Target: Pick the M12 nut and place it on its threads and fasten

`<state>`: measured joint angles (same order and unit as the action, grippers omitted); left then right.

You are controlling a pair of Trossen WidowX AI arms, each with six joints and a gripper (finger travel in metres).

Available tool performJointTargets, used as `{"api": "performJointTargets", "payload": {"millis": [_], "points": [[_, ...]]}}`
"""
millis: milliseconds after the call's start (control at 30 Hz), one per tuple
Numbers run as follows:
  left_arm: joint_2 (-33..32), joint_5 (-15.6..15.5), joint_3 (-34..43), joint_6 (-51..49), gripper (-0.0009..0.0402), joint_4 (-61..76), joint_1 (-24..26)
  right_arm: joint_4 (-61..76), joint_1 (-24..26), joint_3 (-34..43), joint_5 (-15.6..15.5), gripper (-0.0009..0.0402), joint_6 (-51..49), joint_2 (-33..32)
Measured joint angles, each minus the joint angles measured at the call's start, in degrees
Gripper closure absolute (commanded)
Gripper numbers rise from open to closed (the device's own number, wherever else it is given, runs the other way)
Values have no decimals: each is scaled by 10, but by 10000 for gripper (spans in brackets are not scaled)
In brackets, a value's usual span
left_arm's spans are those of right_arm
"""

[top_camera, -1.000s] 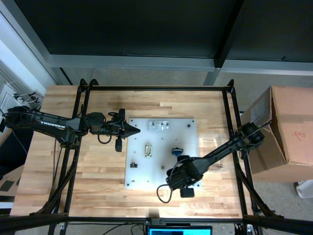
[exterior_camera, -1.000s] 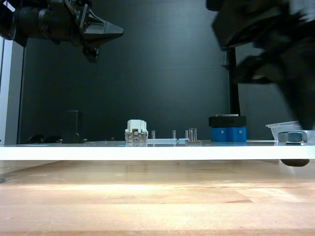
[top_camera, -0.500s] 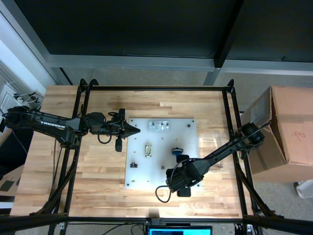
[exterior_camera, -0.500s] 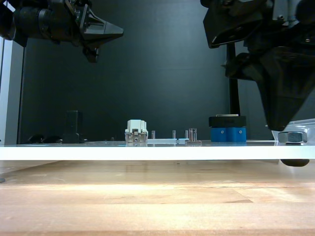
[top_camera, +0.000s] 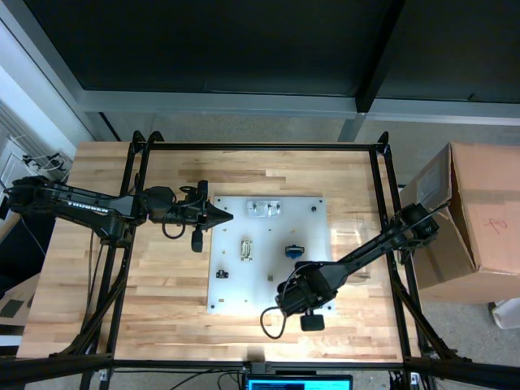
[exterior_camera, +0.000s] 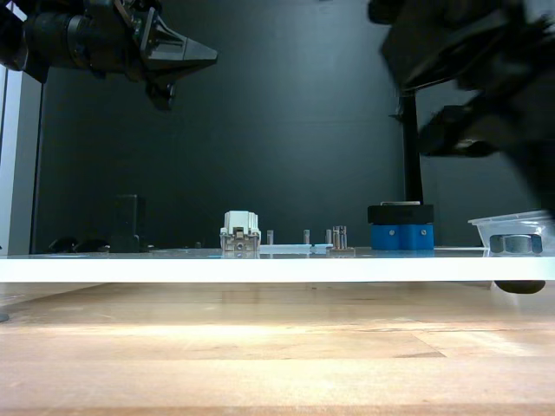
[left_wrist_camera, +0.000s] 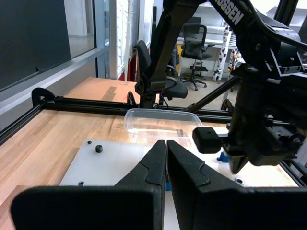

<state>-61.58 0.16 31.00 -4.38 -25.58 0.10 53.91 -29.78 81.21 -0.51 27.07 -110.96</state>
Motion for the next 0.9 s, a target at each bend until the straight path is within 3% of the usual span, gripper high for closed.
{"api": "performJointTargets", "payload": {"millis": [100, 200, 433, 533, 667, 700, 800, 900], "points": [[0, 0, 0, 0, 393, 0, 0, 0, -1, 0, 44, 393, 13, 0], [0, 0, 0, 0, 393, 0, 0, -4, -2, 0, 68, 393, 22, 0], [0, 0, 0, 0, 393, 0, 0, -21, -2, -3, 67, 393, 26, 0], [0, 0, 0, 0, 393, 0, 0, -24, -2, -5, 32, 393, 24, -1], [0, 0, 0, 0, 393, 0, 0, -38, -1, -6, -83, 393, -12, -1], [0, 0, 0, 0, 393, 0, 0, -32, -2, -7, -97, 393, -18, -1], [0, 0, 0, 0, 393, 0, 0, -16, -3, -7, -98, 393, -26, -1], [0, 0, 0, 0, 393, 0, 0, -11, -1, -7, -78, 393, -25, -1]]}}
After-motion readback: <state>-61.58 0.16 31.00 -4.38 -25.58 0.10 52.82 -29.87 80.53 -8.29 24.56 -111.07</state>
